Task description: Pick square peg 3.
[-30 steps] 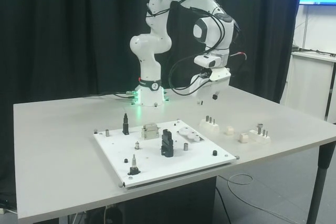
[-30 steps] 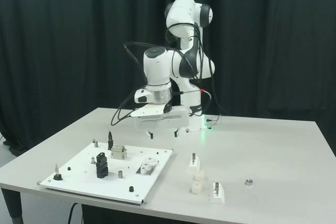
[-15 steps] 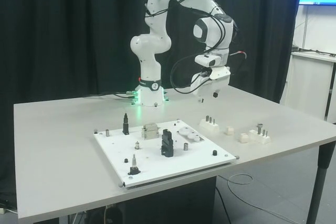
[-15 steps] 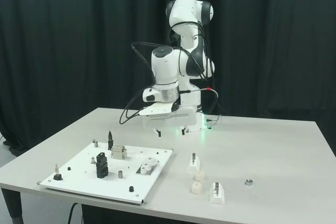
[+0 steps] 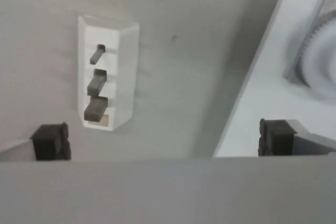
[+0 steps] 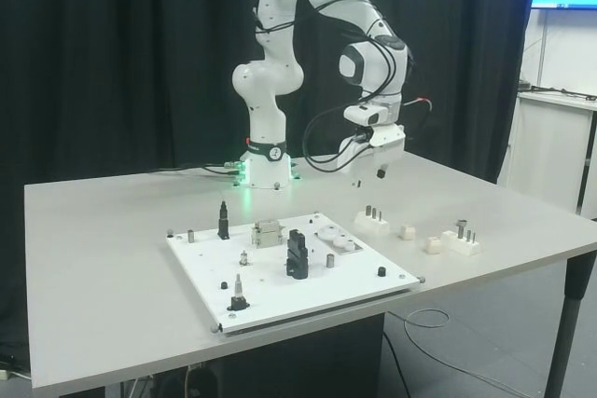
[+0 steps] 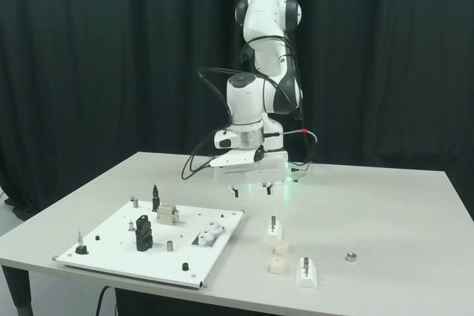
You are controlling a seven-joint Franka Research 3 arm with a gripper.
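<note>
Square peg 3, dark square-section peg (image 5: pixel 96 107), stands in a white block holder (image 5: pixel 108 72) with two thinner dark pegs in a row, on the grey table (image 6: pixel 112 230). In wrist view the holder lies below the gripper (image 5: pixel 163 140), nearer one fingertip than the other, not between them, no contact. Which of the three is peg 3 is not marked; point is on the widest one, at the end of the row closest to the fingers.

Gripper fingers (image 5: pixel 50 141) spread wide apart, nothing between them. Both black fingertips visible in wrist view, one over bare table, the other over the edge of the white assembly board (image 6: pixel 289 272).

Room views: white arm bolted at table rear, green light at its base (image 6: pixel 264 174). Arm bent over, wrist pointing down, gripper (image 6: pixel 370 172) hanging in air well above the table, above the holder (image 6: pixel 373 220) which sits just beside the board's right edge. Second room view shows gripper (image 7: pixel 252 188) high over table, holder (image 7: pixel 273 231) lower and nearer the camera. A second white peg holder (image 6: pixel 462 240) and two small white blocks (image 6: pixel 420 238) lie further right, apart from the gripper
</note>
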